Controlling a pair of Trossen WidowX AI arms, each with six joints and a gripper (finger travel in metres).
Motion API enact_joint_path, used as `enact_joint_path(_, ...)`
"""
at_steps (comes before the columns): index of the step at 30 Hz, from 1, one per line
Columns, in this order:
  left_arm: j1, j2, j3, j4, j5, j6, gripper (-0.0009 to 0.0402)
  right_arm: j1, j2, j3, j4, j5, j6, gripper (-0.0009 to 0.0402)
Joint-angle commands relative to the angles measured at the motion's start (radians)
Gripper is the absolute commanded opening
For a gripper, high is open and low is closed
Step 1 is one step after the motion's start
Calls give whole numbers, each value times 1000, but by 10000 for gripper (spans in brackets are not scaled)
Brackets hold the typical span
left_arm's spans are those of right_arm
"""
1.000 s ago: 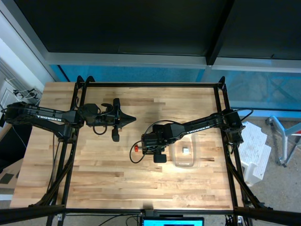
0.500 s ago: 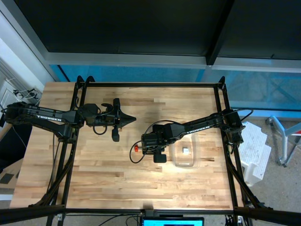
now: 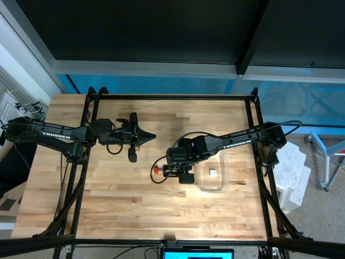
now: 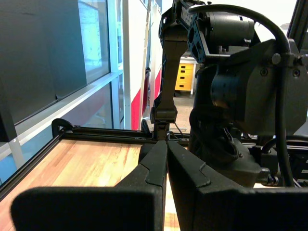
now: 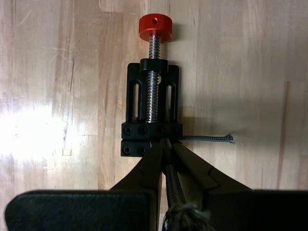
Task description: Pick the usb-c connector and install on the hub
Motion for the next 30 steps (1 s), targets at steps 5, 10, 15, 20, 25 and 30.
enact_joint_path(5, 0, 0, 0, 0, 0, 0, 0, 0, -8, 1, -6, -1, 0, 0)
enact_joint_path(10, 0, 0, 0, 0, 0, 0, 0, 0, -6, 1, -6, 0, 1, 0)
enact_joint_path(15, 0, 0, 0, 0, 0, 0, 0, 1, -6, 1, -6, 0, 1, 0)
enact_joint_path(20, 0, 0, 0, 0, 0, 0, 0, 6, -6, 0, -10, 0, 5, 0)
enact_joint_path(25, 0, 0, 0, 0, 0, 0, 0, 13, -6, -5, -10, 0, 12, 0)
enact_joint_path(30, 0, 0, 0, 0, 0, 0, 0, 16, -6, -13, -9, -1, 12, 0)
